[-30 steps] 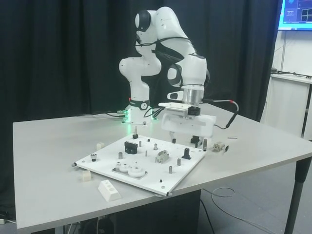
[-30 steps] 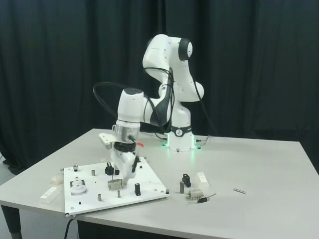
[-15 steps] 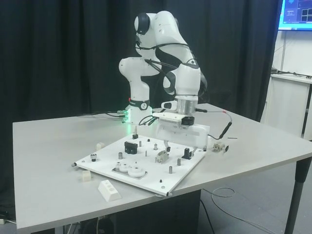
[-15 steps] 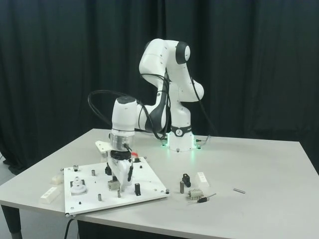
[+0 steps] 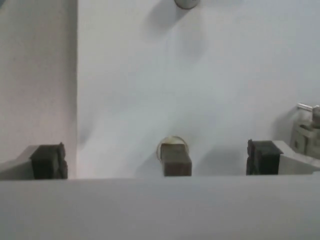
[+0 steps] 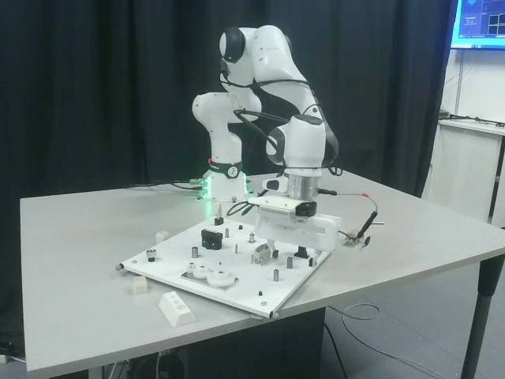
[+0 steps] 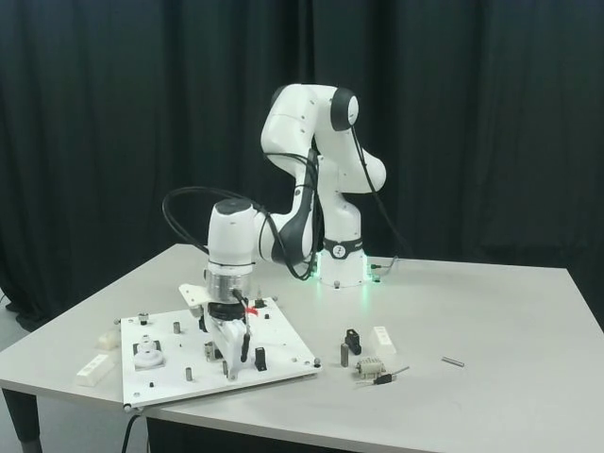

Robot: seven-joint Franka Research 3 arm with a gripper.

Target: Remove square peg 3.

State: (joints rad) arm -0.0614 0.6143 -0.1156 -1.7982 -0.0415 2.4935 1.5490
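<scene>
In the wrist view the hand (image 5: 155, 160) is spread wide, one black fingertip at the lower left of the frame and the other at the lower right, with the square peg (image 5: 175, 159) standing between them at bottom centre, touching neither. The peg sits upright in its seat on the white board (image 5: 200, 90), so the fingers look lined up either side of it ready to close; that is a judgement, since nothing is pinched yet.

Beside the right fingertip, at the right edge of that frame, a grey metal fitting (image 5: 306, 134) stands close and could foul the finger as it closes. A small round pin (image 5: 186, 3) shows at the top edge, well apart.

In the first room view the hand (image 6: 293, 254) hangs low over the middle of the board (image 6: 170, 260), among black blocks and short posts. White blocks (image 6: 176, 307) lie on the grey bench (image 6: 71, 237) at lower left of the frame. Behind, the white arm (image 6: 256, 87) bends down from its green-lit base.
</scene>
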